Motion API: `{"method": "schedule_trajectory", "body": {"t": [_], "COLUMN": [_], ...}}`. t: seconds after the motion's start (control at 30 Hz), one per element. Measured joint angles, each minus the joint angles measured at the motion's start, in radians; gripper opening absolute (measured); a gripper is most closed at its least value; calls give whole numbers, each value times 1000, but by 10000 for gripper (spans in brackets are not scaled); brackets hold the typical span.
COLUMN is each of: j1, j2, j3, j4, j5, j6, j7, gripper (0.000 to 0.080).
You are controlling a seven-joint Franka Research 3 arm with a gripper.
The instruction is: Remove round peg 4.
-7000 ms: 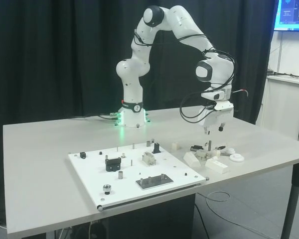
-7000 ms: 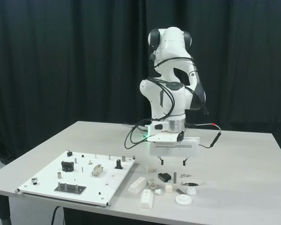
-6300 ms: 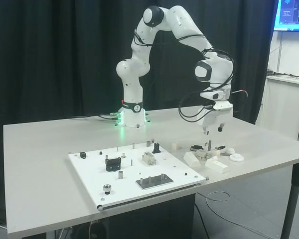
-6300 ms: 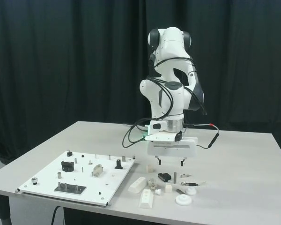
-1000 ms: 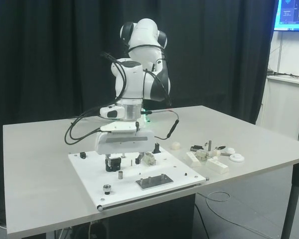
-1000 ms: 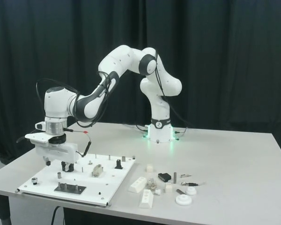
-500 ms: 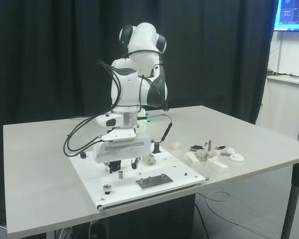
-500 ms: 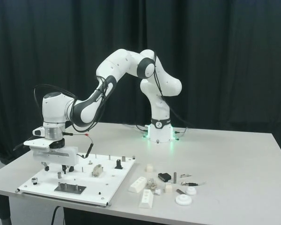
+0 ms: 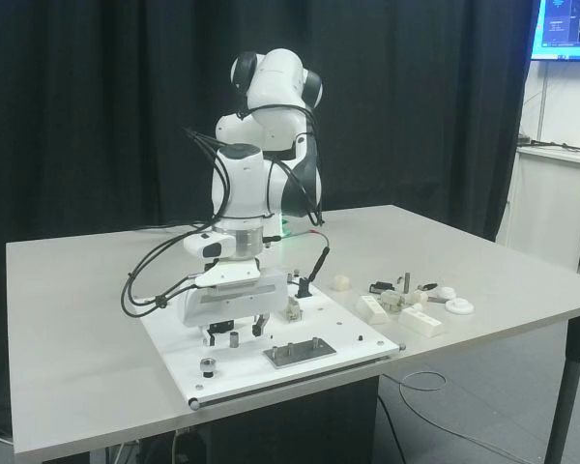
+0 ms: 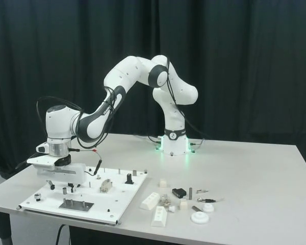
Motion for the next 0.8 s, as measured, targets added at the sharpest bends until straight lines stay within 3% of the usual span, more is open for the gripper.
{"method": "schedule_trajectory", "body": {"t": [0.53,0.57,0.8], "j1": [-1,-1,0], "j2": [12,12,12], "j3": [-4,-5,-11], "j4": [-1,-1,0], "j5": [0,0,0], "j6": [-1,-1,-10], "j7": [-35,-36,-39], "gripper": [800,684,684]}}
